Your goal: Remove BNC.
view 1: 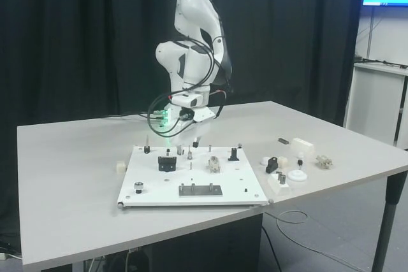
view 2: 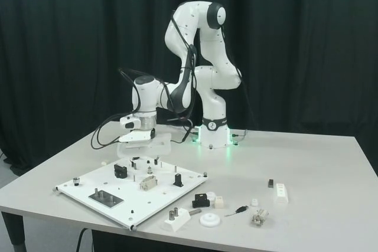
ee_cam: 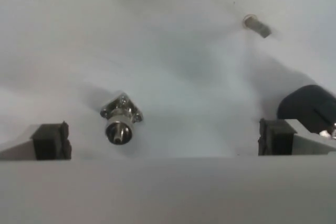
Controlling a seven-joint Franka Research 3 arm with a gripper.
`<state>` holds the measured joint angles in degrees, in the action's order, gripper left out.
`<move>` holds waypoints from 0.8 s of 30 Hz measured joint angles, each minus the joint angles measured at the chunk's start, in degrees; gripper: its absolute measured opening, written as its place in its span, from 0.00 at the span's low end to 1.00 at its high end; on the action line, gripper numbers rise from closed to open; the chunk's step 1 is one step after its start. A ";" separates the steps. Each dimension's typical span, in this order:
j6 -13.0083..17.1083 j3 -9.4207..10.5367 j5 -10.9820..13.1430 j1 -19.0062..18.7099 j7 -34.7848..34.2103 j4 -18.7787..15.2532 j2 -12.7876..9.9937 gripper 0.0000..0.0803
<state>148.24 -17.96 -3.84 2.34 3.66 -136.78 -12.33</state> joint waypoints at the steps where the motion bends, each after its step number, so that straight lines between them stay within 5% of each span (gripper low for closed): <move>1: 0.05 0.00 0.12 0.00 -0.05 -0.06 -0.14 1.00; 24: 3.44 -0.04 3.50 0.00 -0.10 -3.45 -0.70 1.00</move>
<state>151.68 -18.00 -0.34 2.34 3.56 -140.24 -13.04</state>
